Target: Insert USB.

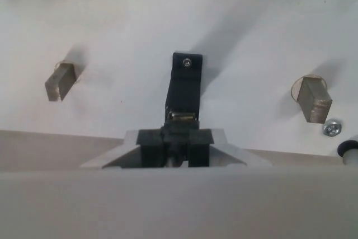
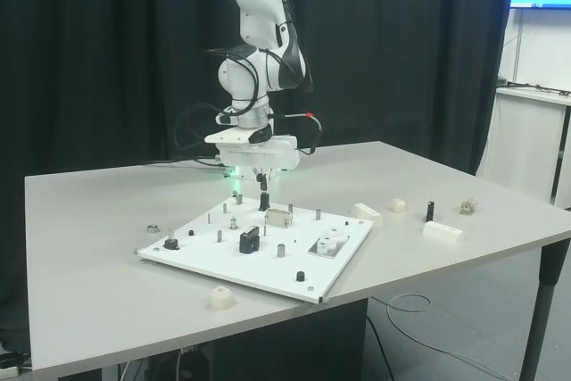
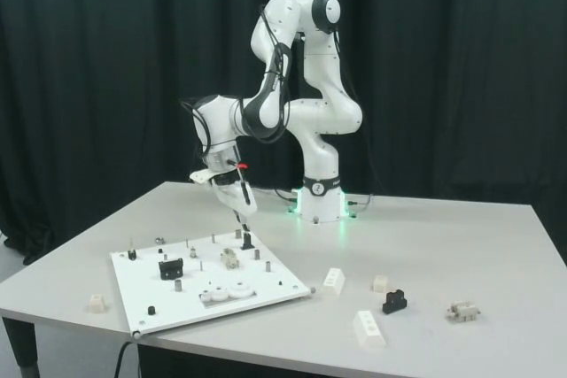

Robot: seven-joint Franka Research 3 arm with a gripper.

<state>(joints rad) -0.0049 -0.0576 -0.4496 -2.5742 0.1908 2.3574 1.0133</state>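
Black USB plug (image 1: 180, 117) held in gripper (image 1: 176, 148) above its socket (image 1: 184, 85).

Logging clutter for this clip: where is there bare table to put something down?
Free: the grey table left of the white board, and the stretch between the arm's base and the loose blocks. Crowded: the board itself and the area beside it.
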